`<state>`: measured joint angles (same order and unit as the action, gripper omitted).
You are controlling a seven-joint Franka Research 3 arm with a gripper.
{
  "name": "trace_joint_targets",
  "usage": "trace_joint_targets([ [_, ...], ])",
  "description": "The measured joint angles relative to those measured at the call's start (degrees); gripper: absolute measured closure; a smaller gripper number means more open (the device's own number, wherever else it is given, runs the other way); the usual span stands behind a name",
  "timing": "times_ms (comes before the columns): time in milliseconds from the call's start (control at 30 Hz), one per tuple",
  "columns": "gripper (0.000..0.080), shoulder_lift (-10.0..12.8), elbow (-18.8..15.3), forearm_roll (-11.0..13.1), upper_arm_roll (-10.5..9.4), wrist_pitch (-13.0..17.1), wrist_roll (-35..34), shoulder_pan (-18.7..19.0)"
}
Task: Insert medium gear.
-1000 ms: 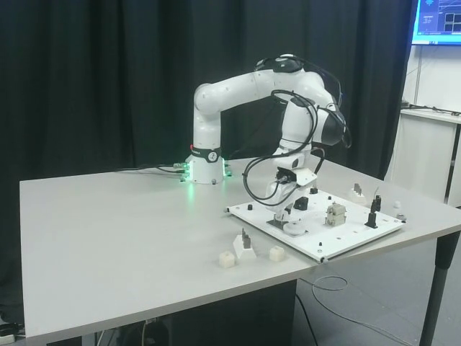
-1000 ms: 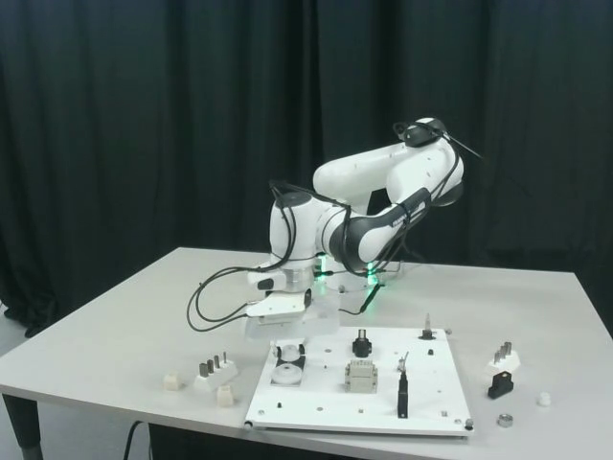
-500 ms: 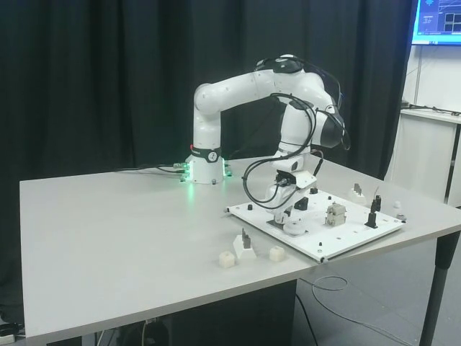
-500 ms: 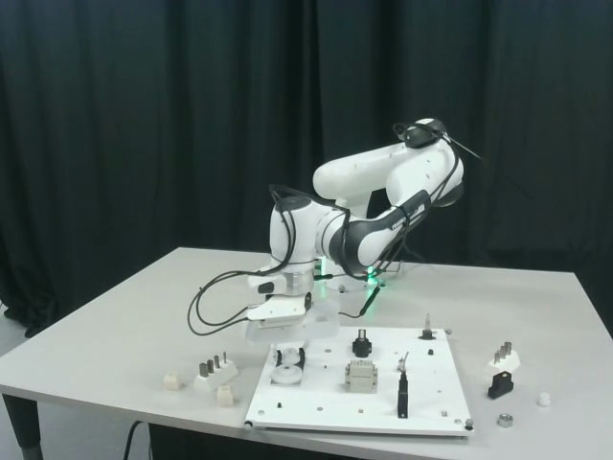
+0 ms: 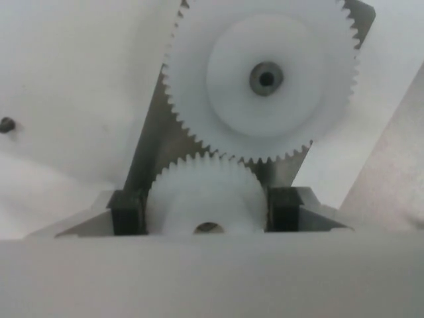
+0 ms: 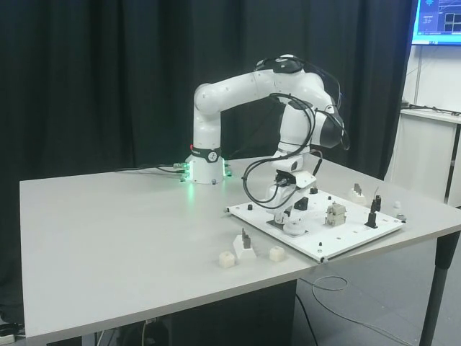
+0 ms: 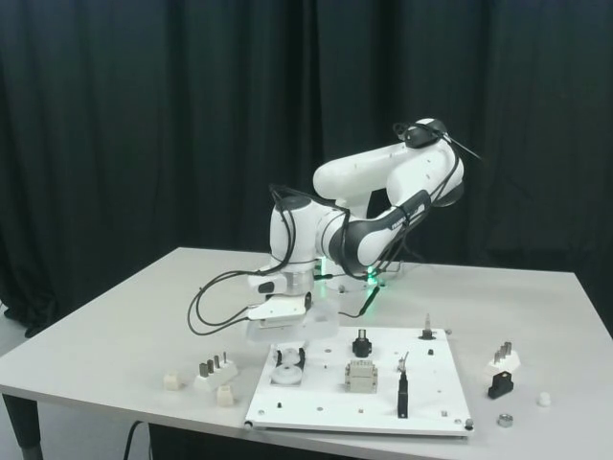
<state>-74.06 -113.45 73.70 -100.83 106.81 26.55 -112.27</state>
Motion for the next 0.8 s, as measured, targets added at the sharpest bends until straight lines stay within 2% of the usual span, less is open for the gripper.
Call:
trace_joint_targets([
  [533, 0.041, 0.03, -0.19, 0.21, 0.02, 0.0, 8.44, 0.2],
  [800, 0.041, 0.05, -0.65, 1.21, 0.07, 0.11, 8.69, 0.2],
])
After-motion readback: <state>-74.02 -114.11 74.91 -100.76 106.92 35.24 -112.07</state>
